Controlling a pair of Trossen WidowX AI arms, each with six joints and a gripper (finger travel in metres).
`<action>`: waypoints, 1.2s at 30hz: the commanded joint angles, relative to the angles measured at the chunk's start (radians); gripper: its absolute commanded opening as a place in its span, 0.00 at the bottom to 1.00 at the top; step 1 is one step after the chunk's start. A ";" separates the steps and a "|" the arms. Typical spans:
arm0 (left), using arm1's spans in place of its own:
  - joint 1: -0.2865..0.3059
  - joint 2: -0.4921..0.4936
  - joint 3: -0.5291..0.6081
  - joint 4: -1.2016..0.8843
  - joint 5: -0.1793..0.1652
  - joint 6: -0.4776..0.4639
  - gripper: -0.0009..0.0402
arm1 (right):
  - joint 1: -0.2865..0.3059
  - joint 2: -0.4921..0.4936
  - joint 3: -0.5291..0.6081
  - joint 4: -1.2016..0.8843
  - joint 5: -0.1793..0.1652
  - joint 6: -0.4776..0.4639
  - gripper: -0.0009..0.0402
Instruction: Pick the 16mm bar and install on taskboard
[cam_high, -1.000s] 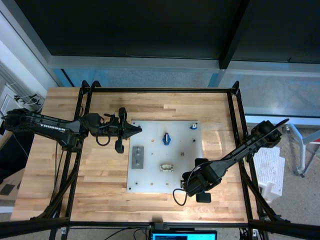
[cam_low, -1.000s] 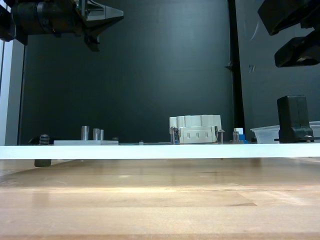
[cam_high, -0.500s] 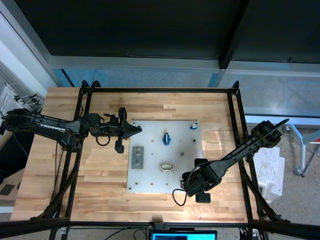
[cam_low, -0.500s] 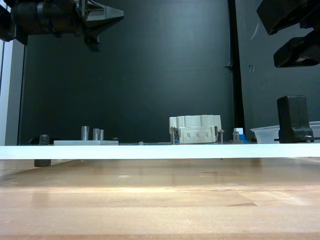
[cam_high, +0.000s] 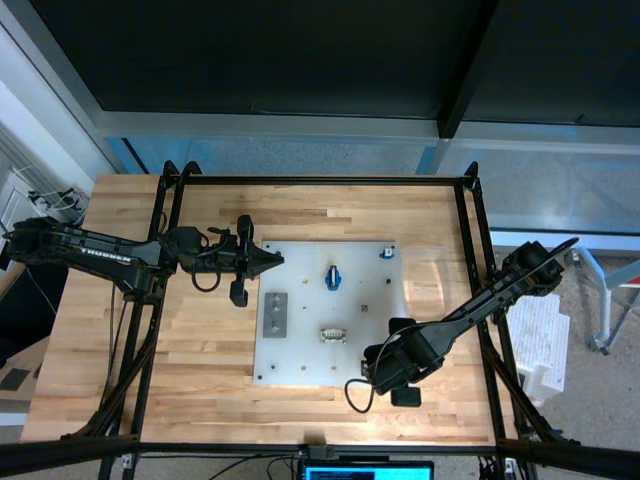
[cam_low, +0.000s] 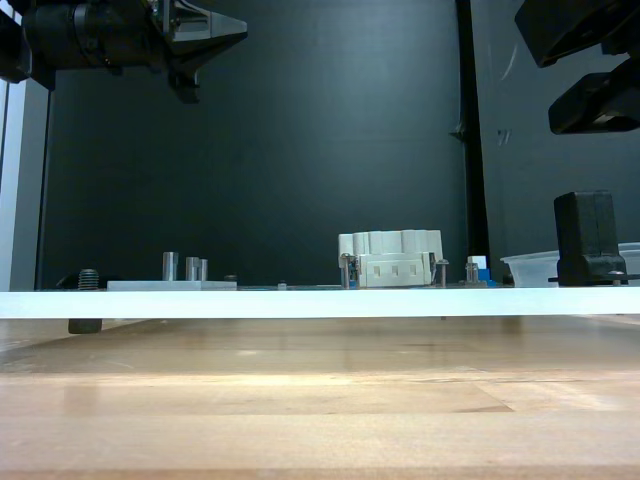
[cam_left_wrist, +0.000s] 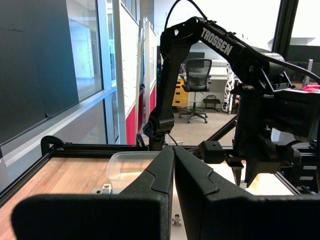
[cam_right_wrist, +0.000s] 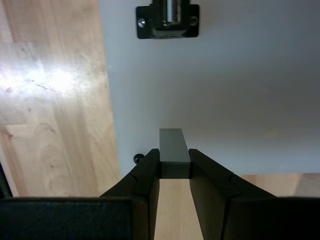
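Note:
The 16mm bar (cam_right_wrist: 173, 147), a short grey metal stub with a flat end, is clamped between the fingers of my right gripper (cam_right_wrist: 174, 158). In the high view that gripper (cam_high: 374, 368) hangs over the near right corner of the white taskboard (cam_high: 300, 350). The board's edge and bare wood lie close beside the bar. My left gripper (cam_high: 270, 258) hovers at the board's far left corner, shut and empty, its fingers (cam_left_wrist: 162, 165) pressed together.
On the board are a grey block (cam_high: 274, 314) with pins, a blue clip (cam_high: 333, 277), a pale connector (cam_high: 333, 335) and a black mount (cam_right_wrist: 167, 22) holding a metal pin. A clear tray (cam_left_wrist: 131, 167) lies beyond the board's right side. A black frame rims the table.

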 joint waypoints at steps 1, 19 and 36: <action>0.000 0.000 0.000 0.000 0.000 0.000 0.02 | 0.003 0.001 0.000 -0.001 -0.001 0.005 0.02; 0.000 0.000 0.000 0.000 0.000 0.000 0.02 | 0.006 -0.010 -0.009 -0.015 0.027 0.000 0.02; 0.000 0.000 0.000 0.000 0.000 0.000 0.02 | 0.005 -0.003 -0.009 -0.009 0.027 0.000 0.02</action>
